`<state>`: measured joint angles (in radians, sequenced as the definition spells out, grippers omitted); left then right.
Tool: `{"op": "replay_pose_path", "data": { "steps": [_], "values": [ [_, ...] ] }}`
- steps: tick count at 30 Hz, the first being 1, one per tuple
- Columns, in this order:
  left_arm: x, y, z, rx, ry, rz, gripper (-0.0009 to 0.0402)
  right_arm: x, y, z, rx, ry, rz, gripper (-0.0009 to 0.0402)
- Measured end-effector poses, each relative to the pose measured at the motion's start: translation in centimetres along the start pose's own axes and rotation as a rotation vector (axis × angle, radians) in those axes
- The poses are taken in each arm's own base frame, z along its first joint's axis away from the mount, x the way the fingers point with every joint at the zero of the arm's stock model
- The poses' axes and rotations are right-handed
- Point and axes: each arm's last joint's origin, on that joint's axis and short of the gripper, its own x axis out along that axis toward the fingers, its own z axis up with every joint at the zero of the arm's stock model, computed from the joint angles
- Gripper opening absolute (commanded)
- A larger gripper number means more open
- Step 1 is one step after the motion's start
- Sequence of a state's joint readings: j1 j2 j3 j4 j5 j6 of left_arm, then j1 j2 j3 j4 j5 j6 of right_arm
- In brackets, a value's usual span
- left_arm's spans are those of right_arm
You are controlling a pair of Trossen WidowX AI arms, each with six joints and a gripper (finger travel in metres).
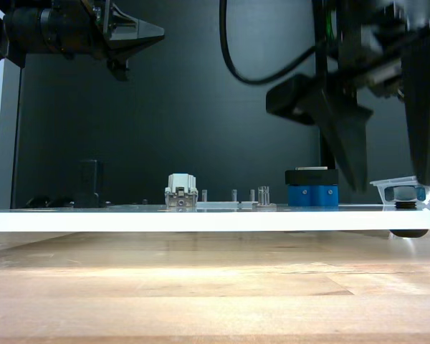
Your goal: Pick the M12 nut and place it on its threads and fasten
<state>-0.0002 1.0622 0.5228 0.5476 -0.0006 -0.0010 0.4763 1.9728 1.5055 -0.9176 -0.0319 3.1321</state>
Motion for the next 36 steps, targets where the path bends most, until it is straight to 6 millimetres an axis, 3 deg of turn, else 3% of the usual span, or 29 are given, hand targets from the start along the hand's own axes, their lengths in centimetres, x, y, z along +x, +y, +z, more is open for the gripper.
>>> {"op": "replay_pose_path", "data": {
  "steps": [4, 11, 29, 36],
  "values": [
    [0.0, 0.0, 0.0, 0.000, 0.000, 0.000, 0.0000, -2.0, -0.2, 0.2, -0.057, 0.054, -0.050, 0.0197],
    [0.0, 0.0, 0.0, 0.000, 0.000, 0.000, 0.0000, -4.4, -0.3, 2.0, -0.546, -0.023, -0.043, 0.0192],
    [0.0, 0.0, 0.0, 0.000, 0.000, 0.000, 0.0000, -4.6, -0.4, 2.2, -1.745, 0.004, -0.074, 0.0192],
    [0.0, 0.0, 0.0, 0.000, 0.000, 0.000, 0.0000, -4.6, -0.3, 2.1, -2.289, -0.016, -0.047, 0.0193]
  ]
}}
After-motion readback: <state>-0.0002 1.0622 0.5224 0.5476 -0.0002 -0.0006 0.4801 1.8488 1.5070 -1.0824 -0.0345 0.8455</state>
